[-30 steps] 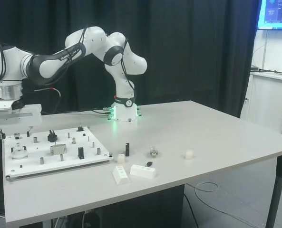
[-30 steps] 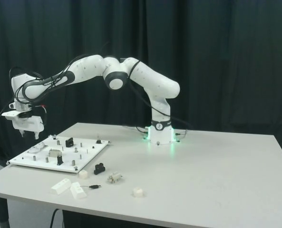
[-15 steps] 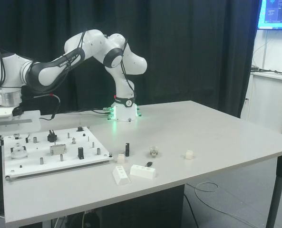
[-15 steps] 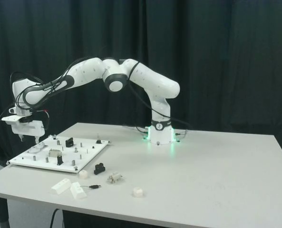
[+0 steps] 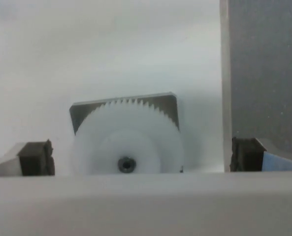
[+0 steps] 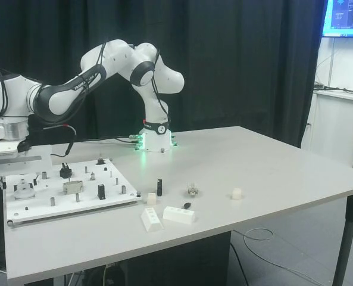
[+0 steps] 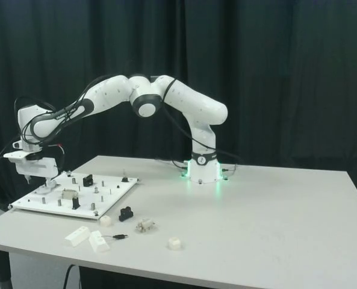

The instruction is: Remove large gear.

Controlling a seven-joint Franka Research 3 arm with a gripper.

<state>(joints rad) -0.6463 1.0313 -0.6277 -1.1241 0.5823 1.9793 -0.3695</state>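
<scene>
The large gear (image 5: 128,140) is a white toothed wheel on a grey square base, lying flat on the white board (image 5: 86,54). In the wrist view it sits between and below my gripper's (image 5: 141,156) two black fingertips, which stand wide apart, open, with a gap on each side of the gear. In the first room view the gripper (image 6: 14,173) hangs low over the board's (image 6: 112,199) far left corner, just above the gear (image 6: 24,190). The second room view shows the gripper (image 7: 37,179) close over the gear (image 7: 43,189).
The board (image 7: 46,205) carries several pegs and black parts (image 6: 100,190). Loose on the grey table in front of it lie two white blocks (image 6: 152,219), a black piece (image 6: 159,186), a metal piece (image 6: 192,190) and a small white cube (image 6: 236,193). The arm's base (image 6: 153,142) glows green.
The arm has come down toward the board's far left corner, bringing the open gripper low over the large gear. Nothing on the table has moved.
</scene>
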